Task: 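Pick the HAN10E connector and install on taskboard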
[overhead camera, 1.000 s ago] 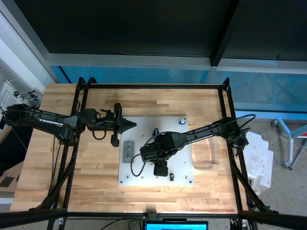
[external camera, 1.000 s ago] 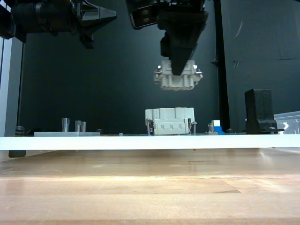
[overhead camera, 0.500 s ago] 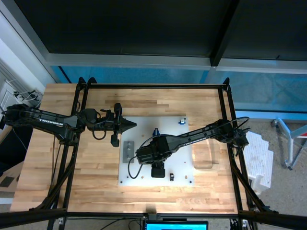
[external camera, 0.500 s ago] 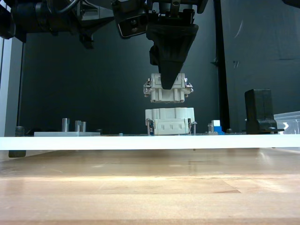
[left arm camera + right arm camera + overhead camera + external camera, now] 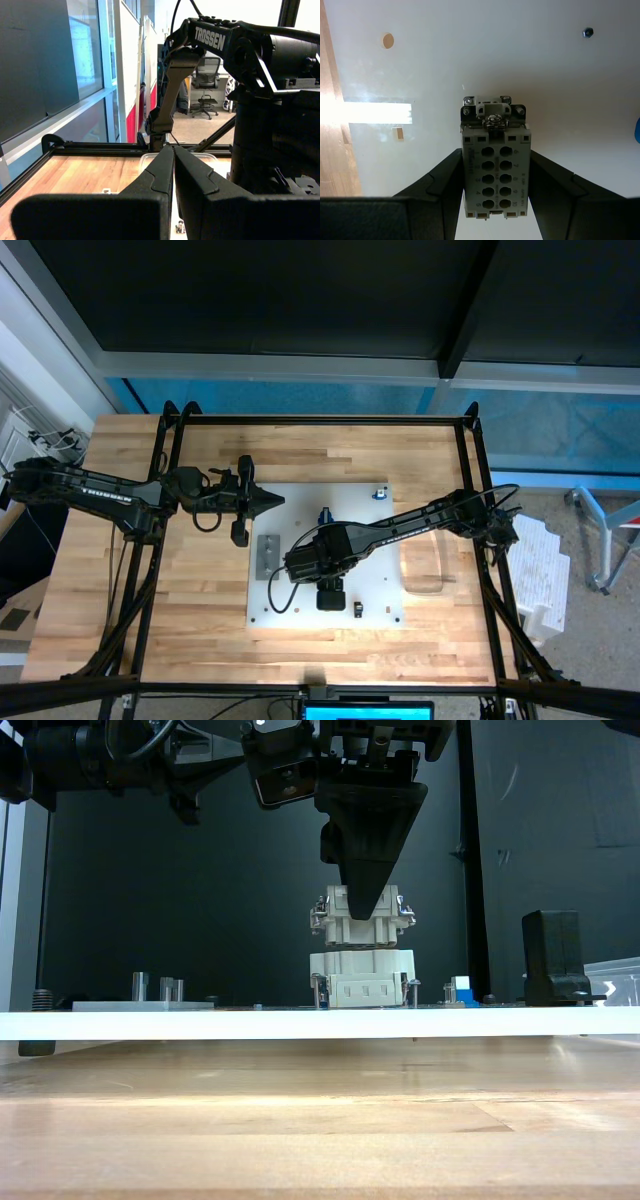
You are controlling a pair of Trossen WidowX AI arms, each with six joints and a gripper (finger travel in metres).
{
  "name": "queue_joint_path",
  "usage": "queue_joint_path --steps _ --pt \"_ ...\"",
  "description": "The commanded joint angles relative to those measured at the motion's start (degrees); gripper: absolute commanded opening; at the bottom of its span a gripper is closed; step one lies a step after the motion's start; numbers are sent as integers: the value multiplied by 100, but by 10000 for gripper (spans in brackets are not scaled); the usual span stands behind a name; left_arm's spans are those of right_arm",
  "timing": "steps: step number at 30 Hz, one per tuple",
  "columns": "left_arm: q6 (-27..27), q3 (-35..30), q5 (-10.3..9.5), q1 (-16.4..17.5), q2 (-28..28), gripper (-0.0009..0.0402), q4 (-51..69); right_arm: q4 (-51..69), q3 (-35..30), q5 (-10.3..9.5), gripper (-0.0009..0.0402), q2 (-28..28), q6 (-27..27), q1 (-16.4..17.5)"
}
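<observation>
Looking down from the high camera, I saw the right end effector (image 5: 330,595) reaching in over the middle of the white board (image 5: 290,510), which lay flat on the wooden table (image 5: 200,620). It pointed straight down and was clamped on the connector (image 5: 385,927). From the right wrist camera, the two black fingers (image 5: 445,180) pressed against the long sides of the pale connector (image 5: 495,170), whose two rows of numbered pin holes faced the lens, with a metal screw clamp at its far end.

At table height, the connector sat upright directly over a pale socket (image 5: 362,978) fixed on the board (image 5: 300,1023). Its underside appeared to touch the socket's top, though I could not tell whether it had gone in at all.

The left end effector (image 5: 270,500) hung above the board's far left edge, well apart from the connector. Its fingers (image 5: 173,165) were pressed together with nothing between them.

On the board, a grey block (image 5: 268,555) lay left of the right end effector. A blue part (image 5: 461,988) stood just right of the socket, and a black fitting (image 5: 552,958) stood farther right. A clear tray (image 5: 425,560) rested beside the board's right edge.
</observation>
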State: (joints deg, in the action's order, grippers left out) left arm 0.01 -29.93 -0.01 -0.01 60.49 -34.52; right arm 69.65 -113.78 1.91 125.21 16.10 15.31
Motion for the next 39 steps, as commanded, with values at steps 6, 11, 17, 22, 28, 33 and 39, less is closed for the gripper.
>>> queue_joint_path --steps 6,11,17,22,28,33,39 --pt "0 -2 0 0 0 1 0 -70 68 -11 9 -7 -35 0" --pt "0 -2 0 0 0 1 0 -157 151 -44 9 -7 -57 0" --pt "0 -2 0 2 0 1 0 -190 173 -37 9 -7 -68 0" --pt "0 -2 0 0 0 1 0 -197 177 4 9 -7 -81 -2" --pt "0 -2 0 0 0 1 0 -323 293 2 9 -7 -81 -2" --pt "0 -2 0 0 0 1 0 -496 492 2 9 -7 -79 0" --pt "0 -2 0 0 0 1 0 -804 719 2 9 57 -76 -2"
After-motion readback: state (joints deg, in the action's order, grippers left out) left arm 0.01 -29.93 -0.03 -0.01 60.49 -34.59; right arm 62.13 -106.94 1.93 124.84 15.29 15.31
